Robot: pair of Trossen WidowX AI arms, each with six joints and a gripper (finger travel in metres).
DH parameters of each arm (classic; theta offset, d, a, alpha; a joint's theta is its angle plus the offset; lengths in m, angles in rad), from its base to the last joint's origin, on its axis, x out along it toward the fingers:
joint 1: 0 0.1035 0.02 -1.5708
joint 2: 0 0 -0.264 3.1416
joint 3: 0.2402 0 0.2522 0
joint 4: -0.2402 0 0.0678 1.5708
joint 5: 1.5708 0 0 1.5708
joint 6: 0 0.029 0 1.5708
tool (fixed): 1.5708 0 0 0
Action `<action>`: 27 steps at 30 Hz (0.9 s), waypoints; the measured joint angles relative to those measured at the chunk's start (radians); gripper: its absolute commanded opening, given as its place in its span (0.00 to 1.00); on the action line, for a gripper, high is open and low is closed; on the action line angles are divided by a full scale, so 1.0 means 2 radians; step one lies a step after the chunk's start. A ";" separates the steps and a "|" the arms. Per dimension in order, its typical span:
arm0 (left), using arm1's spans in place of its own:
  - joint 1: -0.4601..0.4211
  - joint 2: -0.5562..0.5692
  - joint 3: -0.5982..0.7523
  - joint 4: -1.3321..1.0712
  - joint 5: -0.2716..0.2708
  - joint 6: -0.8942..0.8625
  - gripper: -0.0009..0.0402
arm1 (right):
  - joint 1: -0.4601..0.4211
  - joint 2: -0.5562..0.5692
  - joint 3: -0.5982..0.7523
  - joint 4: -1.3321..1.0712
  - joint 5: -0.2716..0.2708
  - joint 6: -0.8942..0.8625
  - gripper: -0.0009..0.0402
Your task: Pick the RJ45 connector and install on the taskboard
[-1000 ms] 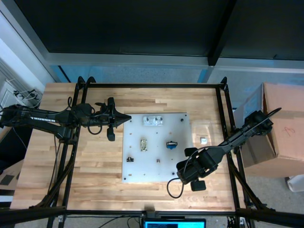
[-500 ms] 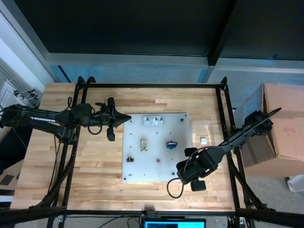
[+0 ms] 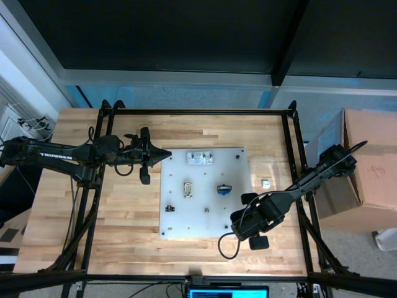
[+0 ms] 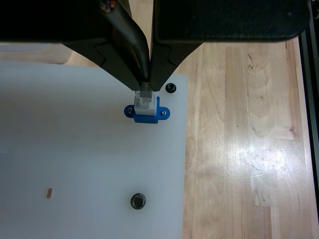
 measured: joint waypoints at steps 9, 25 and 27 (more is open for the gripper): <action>0.000 0.000 0.000 0.000 0.000 0.000 0.02 | 0.000 0.000 -0.006 0.002 -0.001 0.000 0.02; 0.000 0.000 0.000 0.000 0.000 0.000 0.02 | 0.000 -0.003 -0.038 0.040 -0.004 0.001 0.02; 0.000 0.000 0.000 0.000 0.000 0.000 0.02 | 0.000 -0.003 -0.040 0.041 -0.004 0.001 0.02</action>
